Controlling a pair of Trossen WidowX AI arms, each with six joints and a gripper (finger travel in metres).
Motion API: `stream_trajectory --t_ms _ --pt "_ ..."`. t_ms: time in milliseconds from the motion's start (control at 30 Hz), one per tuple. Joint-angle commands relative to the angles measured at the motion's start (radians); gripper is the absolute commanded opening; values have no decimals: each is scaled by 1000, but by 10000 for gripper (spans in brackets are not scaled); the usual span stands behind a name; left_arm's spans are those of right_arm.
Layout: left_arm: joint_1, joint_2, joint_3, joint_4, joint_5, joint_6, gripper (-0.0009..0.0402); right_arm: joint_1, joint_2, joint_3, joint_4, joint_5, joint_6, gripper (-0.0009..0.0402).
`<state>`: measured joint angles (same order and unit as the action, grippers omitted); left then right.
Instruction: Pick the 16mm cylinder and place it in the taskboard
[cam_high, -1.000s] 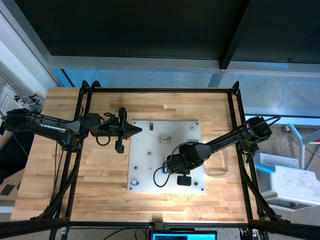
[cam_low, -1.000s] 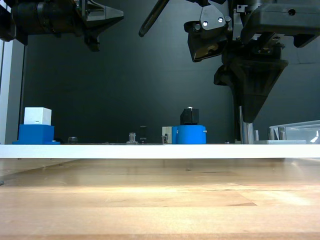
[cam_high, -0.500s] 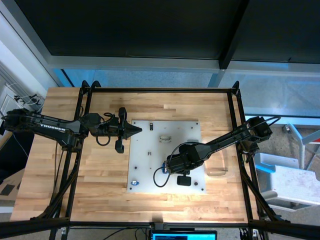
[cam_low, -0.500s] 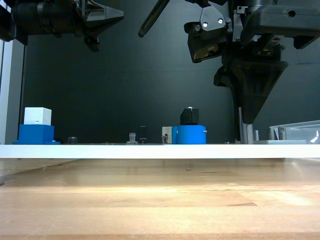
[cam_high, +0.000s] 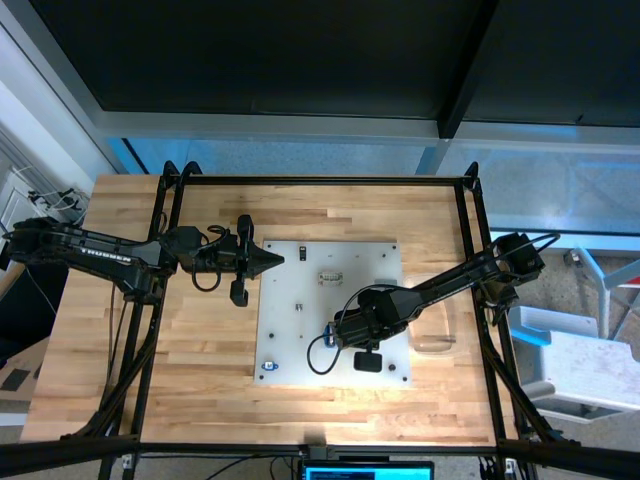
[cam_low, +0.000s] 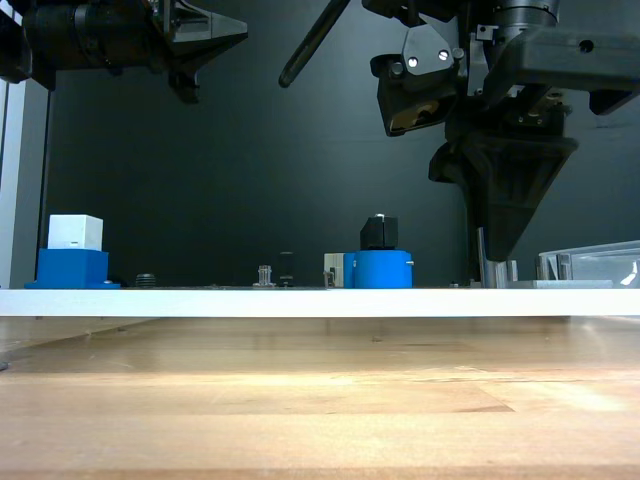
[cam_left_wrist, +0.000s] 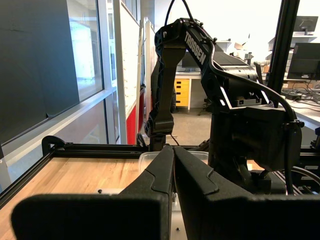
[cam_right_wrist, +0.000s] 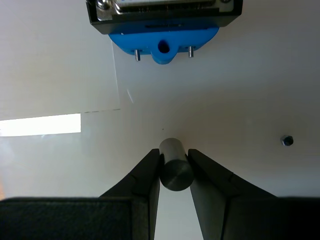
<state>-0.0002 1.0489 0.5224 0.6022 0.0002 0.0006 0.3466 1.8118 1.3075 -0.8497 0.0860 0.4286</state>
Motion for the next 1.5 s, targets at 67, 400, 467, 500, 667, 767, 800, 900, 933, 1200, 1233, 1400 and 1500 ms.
stream_trajectory --t_ms 67,400,467,500,667,767,800,900,933,1200,1233,1400,1500 --pt "0 0 0 0 0 0 0 0 0 -10 7 0 0 39" --pt "0 0 0 0 0 0 0 0 0 -29 29 0 -2 39" --pt "0 0 0 0 0 0 0 0 0 -29 32 0 -2 39" --pt "0 0 0 0 0 0 0 0 0 -30 33 0 -2 39" --pt "0 0 0 0 0 0 0 0 0 -30 35 0 -1 39" --pt "0 0 0 0 0 0 0 0 0 -30 37 0 -1 39" --pt "0 0 0 0 0 0 0 0 0 -30 37 0 -1 39" --pt "0 0 0 0 0 0 0 0 0 -30 39 -1 -1 40" --pt "0 0 0 0 0 0 0 -1 0 -30 39 -1 -1 42" --pt "0 0 0 0 0 0 0 -1 0 -30 40 0 -1 111" --pt "0 0 0 0 0 0 0 -1 0 -30 40 0 -1 121" --pt "0 0 0 0 0 0 0 -1 0 -30 40 0 -1 173" --pt "0 0 0 0 0 0 0 -1 0 -30 40 0 -1 200"
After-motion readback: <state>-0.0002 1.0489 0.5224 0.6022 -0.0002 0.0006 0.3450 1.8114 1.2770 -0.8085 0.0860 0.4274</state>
